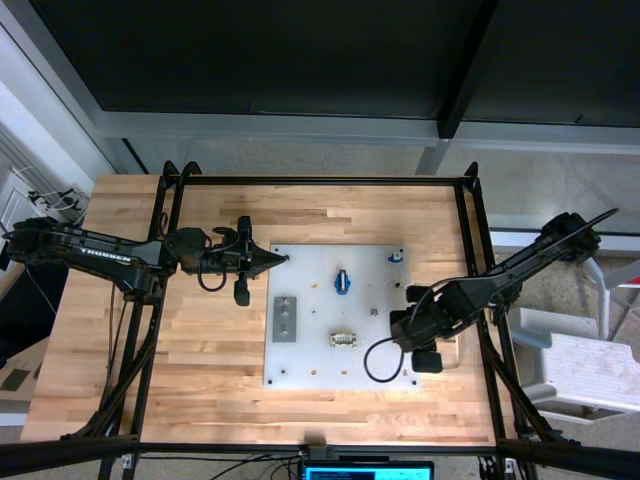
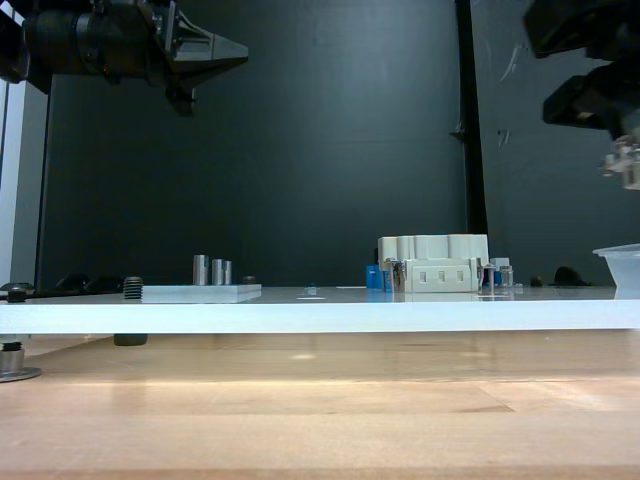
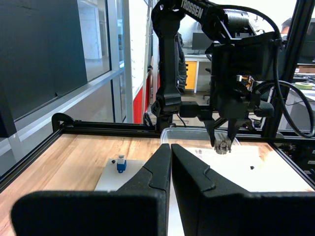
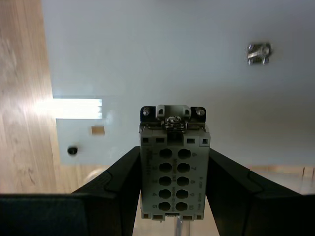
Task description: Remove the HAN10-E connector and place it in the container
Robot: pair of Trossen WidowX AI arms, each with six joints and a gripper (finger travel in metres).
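Note:
The HAN10-E connector (image 4: 173, 147), a small beige block with ten numbered holes and metal ends, is clamped between the fingers of my right gripper (image 4: 173, 167). That gripper (image 1: 414, 312) hangs well above the white board's right side, and the connector (image 3: 222, 144) is off the surface. The container (image 2: 622, 264), a clear tray, lies at the board's right edge, and its rim (image 3: 189, 131) shows just behind the held part. My left gripper (image 1: 276, 259) hovers shut and empty above the board's left edge, with its fingers (image 3: 184, 169) pressed together.
On the white board (image 1: 310, 370) stand a beige socket base (image 1: 343, 340), a grey block with two holes (image 1: 286, 319), a blue knob-like part (image 1: 341, 281) and a small blue piece (image 1: 396, 256). A black frame borders the wooden table.

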